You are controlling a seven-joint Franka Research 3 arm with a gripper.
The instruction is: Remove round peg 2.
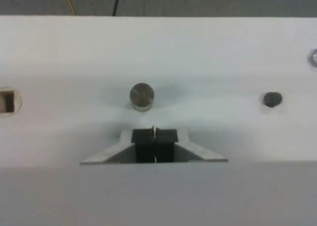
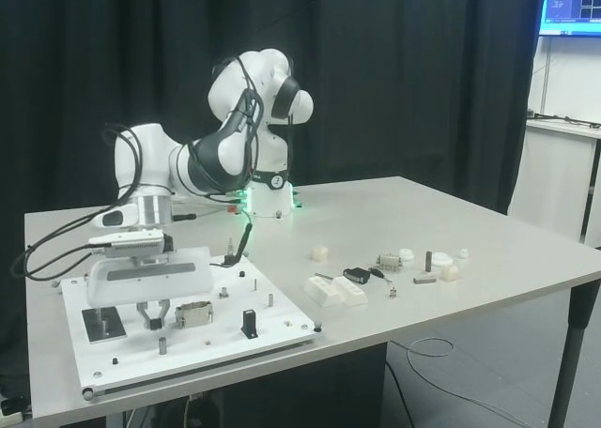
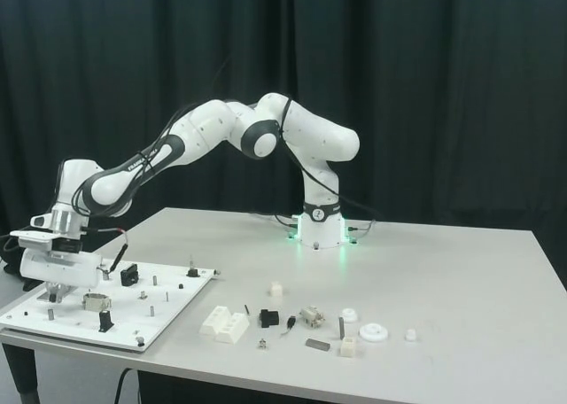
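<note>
Gripper [image 1: 154, 145] closed, pads touching, holding nothing | peg [image 1: 141, 95] upright in white board [image 1: 208, 52], just beside fingertips, not between them | arm [image 3: 213, 134] low over board, likely lining up | judgement: fingers must open before grasp.

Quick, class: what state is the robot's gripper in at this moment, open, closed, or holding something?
Gripper: closed, black fingertips touching, holding nothing; the round peg stands free beside them on the white board.
</note>
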